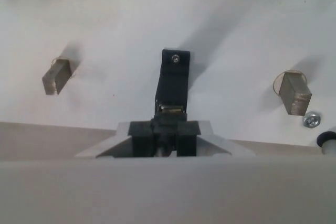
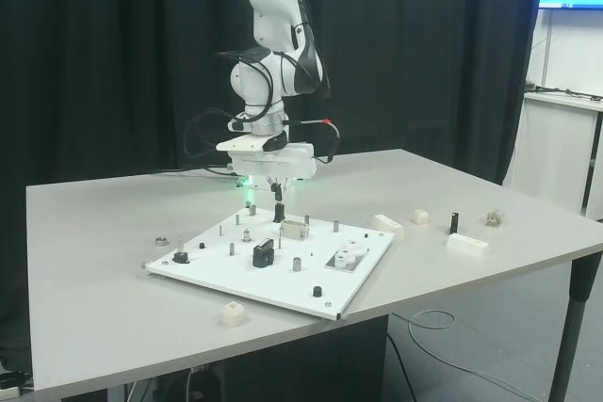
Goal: Insert USB.
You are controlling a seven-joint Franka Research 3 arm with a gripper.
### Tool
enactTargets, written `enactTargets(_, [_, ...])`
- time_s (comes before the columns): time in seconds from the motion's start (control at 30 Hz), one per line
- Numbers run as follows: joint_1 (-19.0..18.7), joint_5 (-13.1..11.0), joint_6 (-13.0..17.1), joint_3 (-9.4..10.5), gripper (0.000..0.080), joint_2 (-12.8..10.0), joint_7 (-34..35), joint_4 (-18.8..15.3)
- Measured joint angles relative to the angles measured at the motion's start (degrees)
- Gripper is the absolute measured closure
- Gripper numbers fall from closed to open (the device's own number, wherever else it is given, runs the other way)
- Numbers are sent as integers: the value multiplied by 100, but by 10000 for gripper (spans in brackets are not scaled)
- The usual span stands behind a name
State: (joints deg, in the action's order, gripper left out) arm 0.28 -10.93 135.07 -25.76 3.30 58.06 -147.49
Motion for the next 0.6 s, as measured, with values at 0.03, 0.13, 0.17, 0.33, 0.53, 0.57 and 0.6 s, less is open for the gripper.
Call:
enactTargets(0.03, [0,-2,2,0,717,0,0,0])
enactTargets(0.13, [0,-9,6,0,717,0,1,0])
enactTargets(0.17, [0,-11,7,0,717,-1,2,0])
enactTargets(0.33, [0,-33,23,0,717,-5,20,0])
enactTargets(0.53, [-1,-70,46,2,717,-15,28,0])
enactTargets(0.57, [-1,-81,48,3,717,-20,28,0])
enactTargets(0.6, [-1,-84,53,2,717,-24,28,1])
